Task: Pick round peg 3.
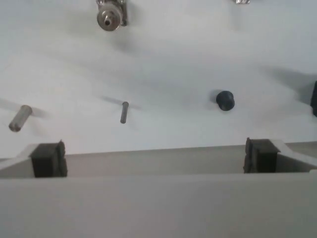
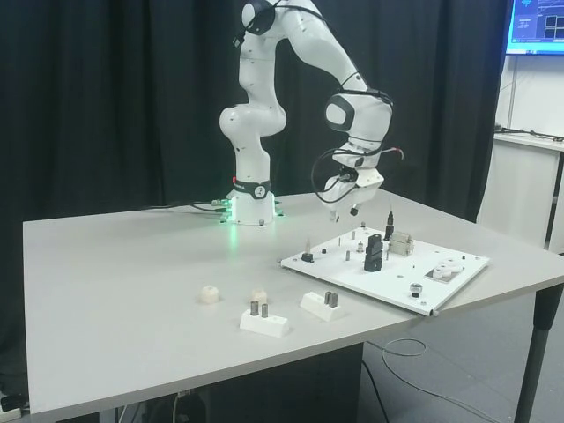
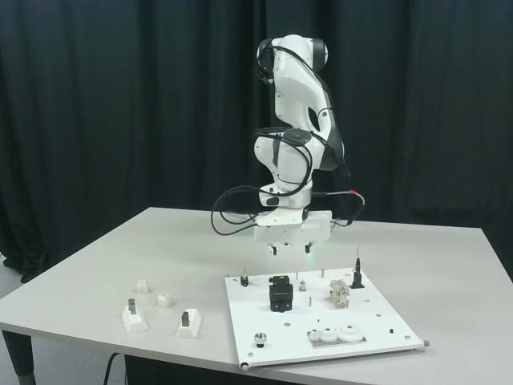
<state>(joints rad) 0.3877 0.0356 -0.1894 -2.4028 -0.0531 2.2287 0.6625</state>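
Fingertips of the gripper [image 1: 153,157] stand wide apart in the wrist view, one black pad [image 1: 48,159] at lower left and the other at lower right, with nothing between them. Beyond them lies the white board [image 1: 173,59]: a thin grey pin [image 1: 124,112] stands up from it just left of centre, a thicker grey peg [image 1: 20,118] rises at the far left, and a black knob [image 1: 225,100] sits right of centre. Which of the pegs is round peg 3 I cannot tell. A metal screw fitting [image 1: 110,17] shows at the top left of that frame.

In the first room view the gripper [image 2: 342,204] hangs above the far edge of the board [image 2: 458,280], right of centre — apart from everything on it. The board carries a black block [image 2: 374,252], small posts and white gears [image 2: 448,270]. It rests on the grey table [image 2: 115,273], whose near left part holds two white holders [image 2: 264,321] with dark pegs and two small pale cubes [image 2: 208,294]. The white arm [image 2: 264,115] rises from its base, green-lit, at the table's back. Black curtains [image 2: 106,97] close the room behind; a screen [image 2: 538,26] glows at upper right.
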